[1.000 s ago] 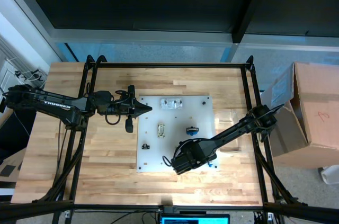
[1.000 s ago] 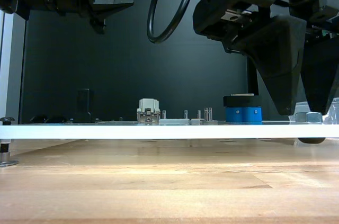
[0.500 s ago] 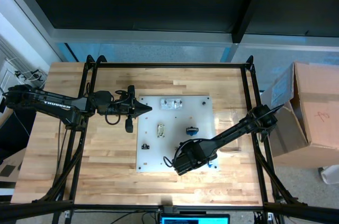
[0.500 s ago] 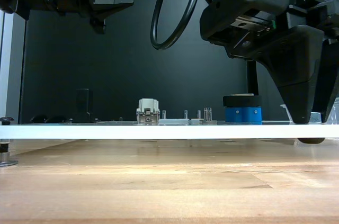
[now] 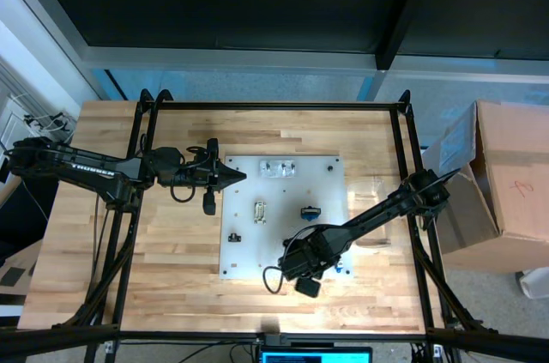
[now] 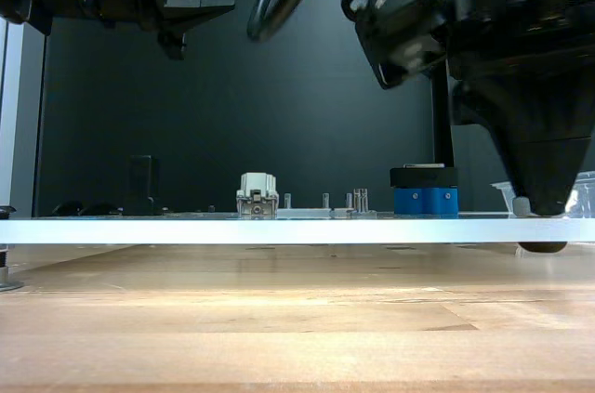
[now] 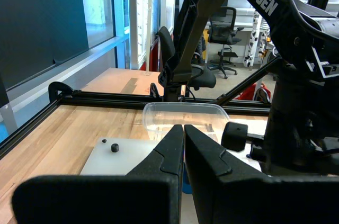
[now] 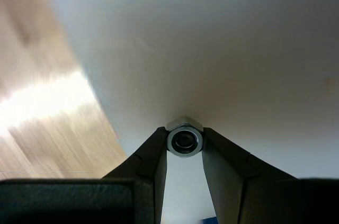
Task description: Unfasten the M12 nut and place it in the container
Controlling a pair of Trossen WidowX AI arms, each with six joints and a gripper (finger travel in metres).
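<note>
Right wrist view: right end effector point(image 8: 185, 138) clamped on the nut point(image 8: 185, 142) low over the board point(image 8: 238, 49), on its stud or not I cannot tell; nut looks light, rigid, slippery, best gripped across opposite flats; left end effector point(image 5: 238, 176), fingers together, hovers above the board's left edge.

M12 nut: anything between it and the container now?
Nothing visible. The right gripper is shut on the M12 nut low at the board's near right edge; whether it is on its stud I cannot tell. The container lies just past the board's right edge. The left gripper hovers shut over the far left edge.
</note>
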